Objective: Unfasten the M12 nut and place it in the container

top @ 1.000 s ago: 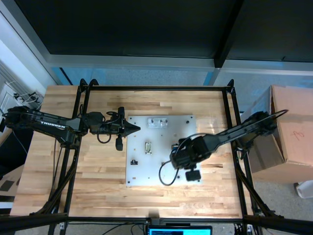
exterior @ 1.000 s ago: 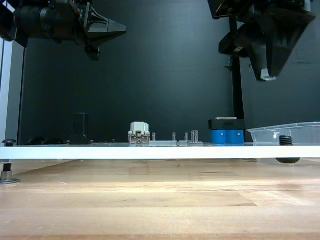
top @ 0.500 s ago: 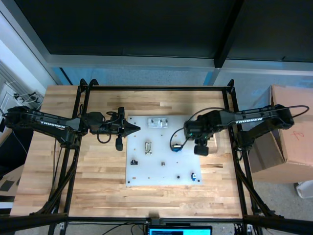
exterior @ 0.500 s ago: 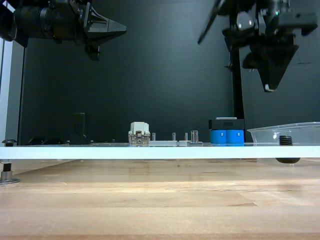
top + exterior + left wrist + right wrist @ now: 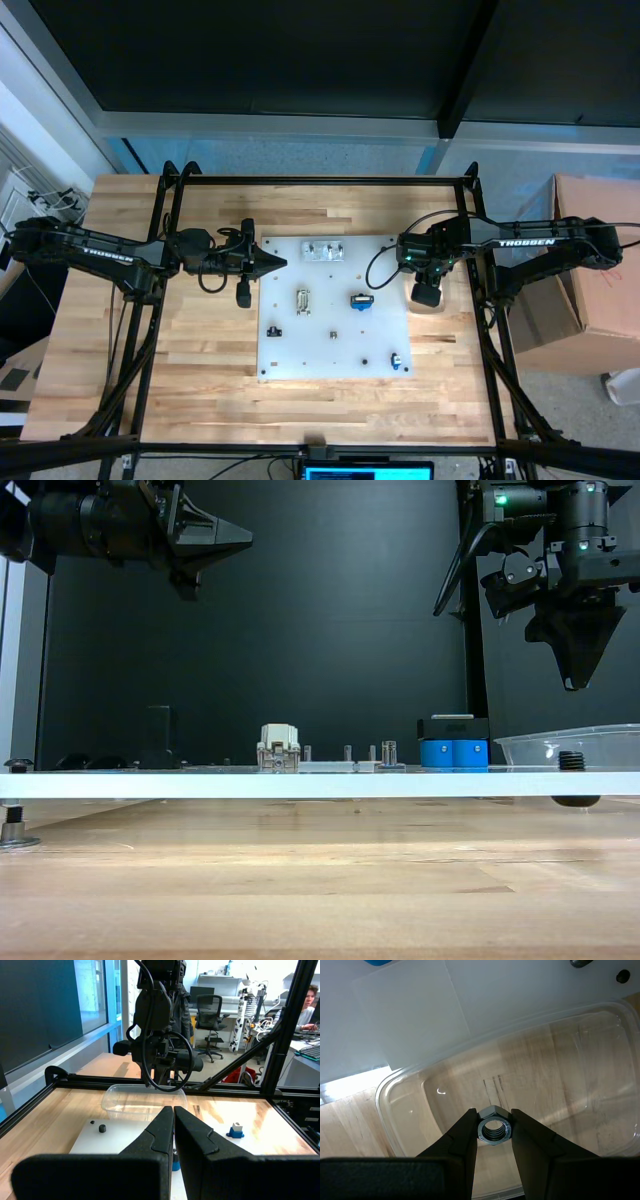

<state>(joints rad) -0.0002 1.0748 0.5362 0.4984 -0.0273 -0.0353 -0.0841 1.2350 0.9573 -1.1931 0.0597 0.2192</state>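
My right gripper point(image 5: 493, 1118) is shut on the small silver nut point(image 5: 494, 1131), which I see end-on between the fingers. It hangs above the clear container point(image 5: 580, 1090), well clear of its floor. In the high view the right gripper point(image 5: 425, 293) is over the container point(image 5: 441, 306) at the board's right edge. In the low view it point(image 5: 572, 683) hovers above the container point(image 5: 600, 742). The black stud point(image 5: 571, 761) stands bare, its ribs showing. My left gripper point(image 5: 281, 263) is shut and empty, high over the board's far left edge point(image 5: 247, 538).
The white board point(image 5: 300, 345) carries a blue block point(image 5: 360, 300), a grey connector point(image 5: 279, 748), a small blue piece point(image 5: 396, 361) near the near right corner and a silver part point(image 5: 322, 250) at the far edge. A black frame surrounds the table.
The right gripper has carried the nut from above the board's near right part away and to the right, and now holds it over the container. The left arm has not moved.
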